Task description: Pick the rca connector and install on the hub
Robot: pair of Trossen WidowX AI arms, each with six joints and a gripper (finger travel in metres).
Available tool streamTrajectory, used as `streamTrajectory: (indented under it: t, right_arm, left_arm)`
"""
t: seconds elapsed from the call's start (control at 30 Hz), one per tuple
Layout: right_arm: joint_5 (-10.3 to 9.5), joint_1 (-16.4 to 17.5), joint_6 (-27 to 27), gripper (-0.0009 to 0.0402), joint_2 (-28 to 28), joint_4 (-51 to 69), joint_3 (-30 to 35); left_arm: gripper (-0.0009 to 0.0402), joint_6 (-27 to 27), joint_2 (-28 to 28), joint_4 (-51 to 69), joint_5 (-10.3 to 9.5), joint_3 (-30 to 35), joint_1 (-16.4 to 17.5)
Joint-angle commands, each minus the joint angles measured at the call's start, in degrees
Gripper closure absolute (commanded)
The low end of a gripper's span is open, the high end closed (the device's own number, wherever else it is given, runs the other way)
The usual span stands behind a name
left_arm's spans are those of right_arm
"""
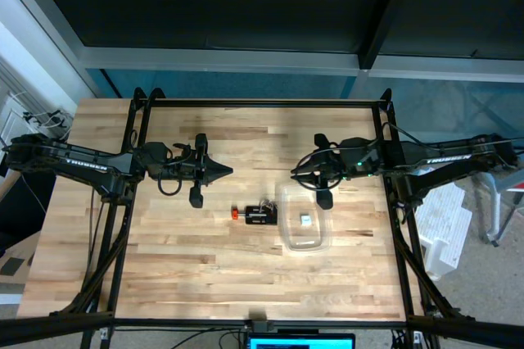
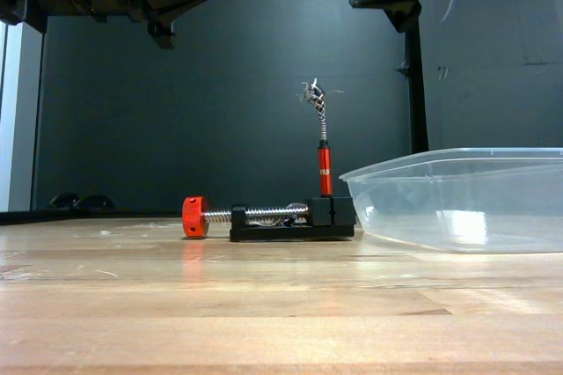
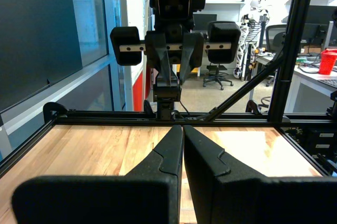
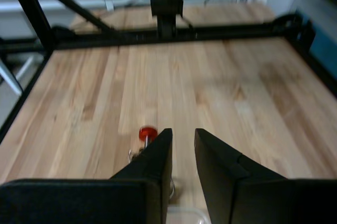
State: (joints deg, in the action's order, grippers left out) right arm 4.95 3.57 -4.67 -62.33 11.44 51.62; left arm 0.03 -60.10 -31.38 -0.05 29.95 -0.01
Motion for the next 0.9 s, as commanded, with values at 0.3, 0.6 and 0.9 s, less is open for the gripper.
streamTrajectory:
  t: [0.3,0.6,0.9]
  right_arm:
    - [0.0,-1.9,2.1,0.0393,7.5,-19.2,-12.7]
    - [-0.55,-1.9,3.1,0.0393,10.3,-29.3,-19.4]
    - [-1.99,-1.9,3.0,0.0393,11.2,-32.8,-22.1]
  left_arm:
    - [0.0393,0.0,0.0,0.0,0.0,0.0,0.0]
    - [0.0393,0.0,0.0,0.0,0.0,0.0,0.0]
    - [0.0393,0.0,0.0,0.0,0.0,0.0,0.0]
